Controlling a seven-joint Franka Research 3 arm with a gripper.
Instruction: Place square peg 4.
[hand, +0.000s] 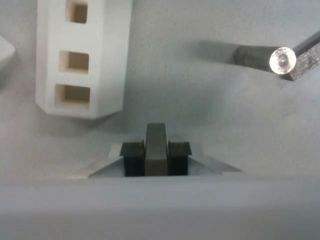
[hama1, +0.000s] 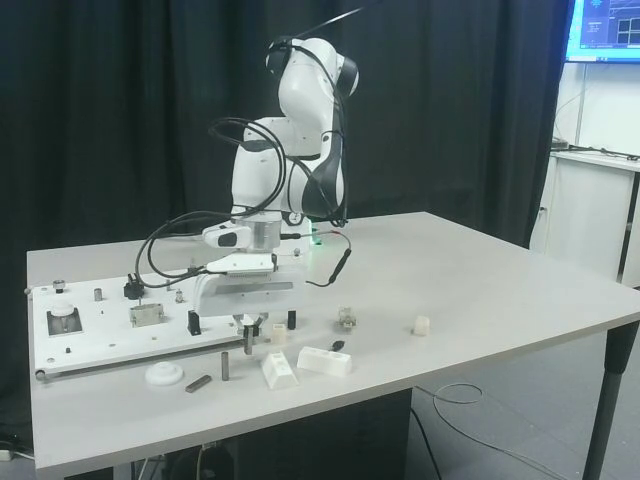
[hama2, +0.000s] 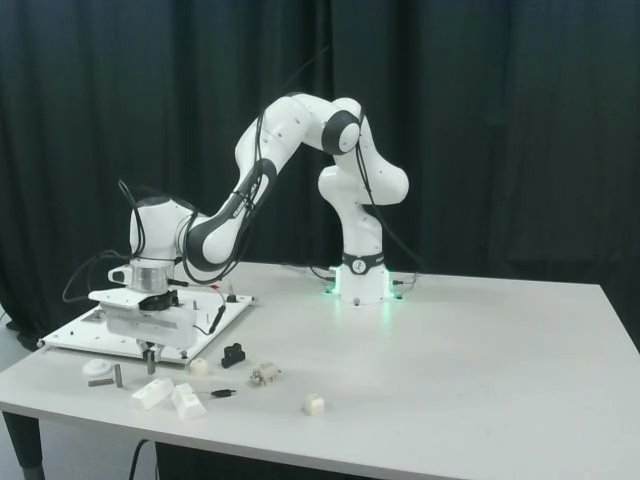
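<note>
**Peg in the jaws, holder just ahead**

We see the white Franka arm (hama2: 270, 170) bent low over the near edge of the grey table (hama1: 480, 270), its gripper (hand: 155, 152) carrying the square peg (hand: 155, 145) upright between two black fingers (hand: 132, 156). The jaws are clamped on the peg's flat sides, which keeps its square section from twisting and leaves its lower end free to enter a hole. The peg hangs clear of the table, just off the front edge of the white board (hama1: 110, 335) that lies toward the table's left corner in the first room view.

Close beside the gripper lies the white block (hand: 82, 55) with a row of square sockets, flat on the table with its openings facing up, presumably so a peg can drop straight in. A grey metal bar (hand: 290, 59) lies apart from the block. Which socket counts as number four we cannot tell from these views. In our judgement the peg has yet to be lined up above a socket.
</note>
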